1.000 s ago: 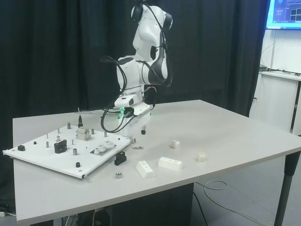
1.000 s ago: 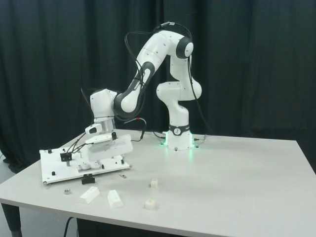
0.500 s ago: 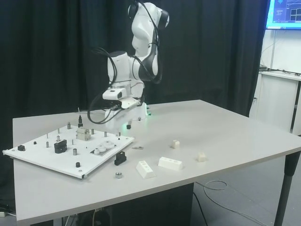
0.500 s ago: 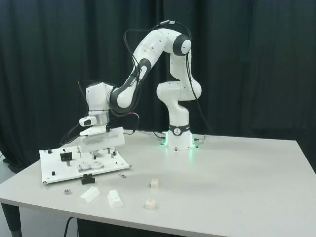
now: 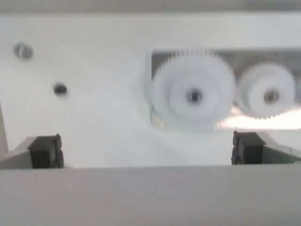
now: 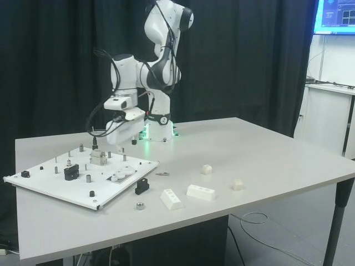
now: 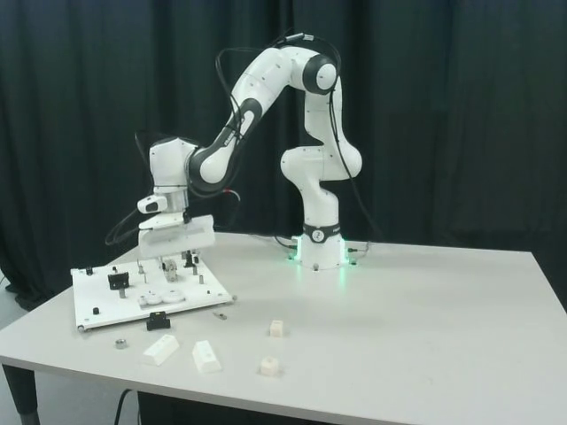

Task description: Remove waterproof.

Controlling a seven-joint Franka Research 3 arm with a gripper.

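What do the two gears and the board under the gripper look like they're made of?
The two gears look like white plastic: matte, evenly coloured, with fine moulded teeth. They sit in a grey recess, possibly metal. The board looks like white plastic or painted sheet, smooth and flat. The gripper hovers above, open.

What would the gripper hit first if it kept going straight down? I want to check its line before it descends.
Probably the white board itself, beside the larger gear: the open gripper points down at bare board, though depth is unclear.
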